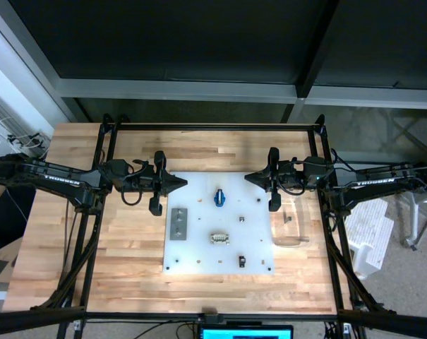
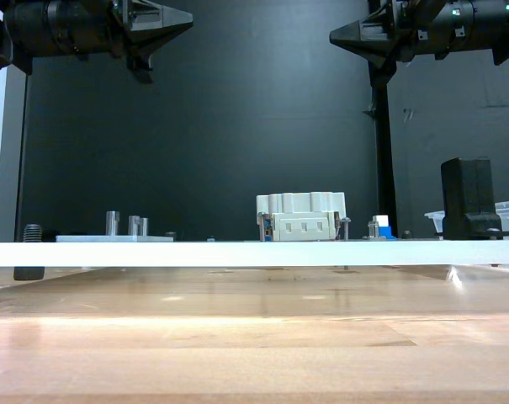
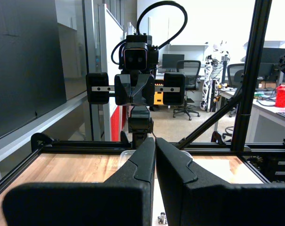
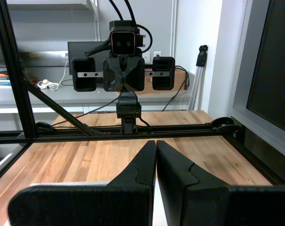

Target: Pick the 16mm bar and install on taskboard

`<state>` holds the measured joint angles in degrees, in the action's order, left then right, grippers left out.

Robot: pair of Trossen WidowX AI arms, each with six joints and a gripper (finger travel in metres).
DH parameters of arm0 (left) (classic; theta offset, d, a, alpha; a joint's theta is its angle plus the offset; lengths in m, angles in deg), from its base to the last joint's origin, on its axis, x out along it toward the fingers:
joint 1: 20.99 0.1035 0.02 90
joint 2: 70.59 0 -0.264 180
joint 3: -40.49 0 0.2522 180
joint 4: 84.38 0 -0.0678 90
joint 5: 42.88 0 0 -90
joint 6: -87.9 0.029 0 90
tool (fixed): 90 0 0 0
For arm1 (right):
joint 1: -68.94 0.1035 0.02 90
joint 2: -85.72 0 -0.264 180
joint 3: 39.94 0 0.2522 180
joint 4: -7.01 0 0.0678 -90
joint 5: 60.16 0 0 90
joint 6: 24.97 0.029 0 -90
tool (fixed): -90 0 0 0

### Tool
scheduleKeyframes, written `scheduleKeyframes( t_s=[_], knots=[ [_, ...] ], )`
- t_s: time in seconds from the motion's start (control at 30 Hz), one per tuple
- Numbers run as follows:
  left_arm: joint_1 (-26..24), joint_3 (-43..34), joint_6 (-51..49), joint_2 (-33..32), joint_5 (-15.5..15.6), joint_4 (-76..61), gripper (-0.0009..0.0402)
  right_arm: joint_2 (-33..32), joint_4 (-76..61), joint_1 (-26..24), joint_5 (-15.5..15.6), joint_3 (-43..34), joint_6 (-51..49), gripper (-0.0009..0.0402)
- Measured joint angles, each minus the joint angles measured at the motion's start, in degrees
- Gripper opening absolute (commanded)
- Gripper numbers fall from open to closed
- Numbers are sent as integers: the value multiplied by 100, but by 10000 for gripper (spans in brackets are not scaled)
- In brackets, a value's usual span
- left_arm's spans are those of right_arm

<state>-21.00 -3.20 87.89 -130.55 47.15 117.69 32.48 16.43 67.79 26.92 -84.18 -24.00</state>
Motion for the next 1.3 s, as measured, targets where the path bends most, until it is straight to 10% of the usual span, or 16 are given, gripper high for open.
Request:
scheduleKeyframes(
  t_s=[0.87, 1.3],
  knots=[
    [0, -2, 0, -2, 0, 0, 0, 83, -63, 11, 162, 2, 570, 0],
    [0, 0, 0, -2, 2, -2, 0, 267, -2774, 188, 103, -723, 737, 0]
  ],
)
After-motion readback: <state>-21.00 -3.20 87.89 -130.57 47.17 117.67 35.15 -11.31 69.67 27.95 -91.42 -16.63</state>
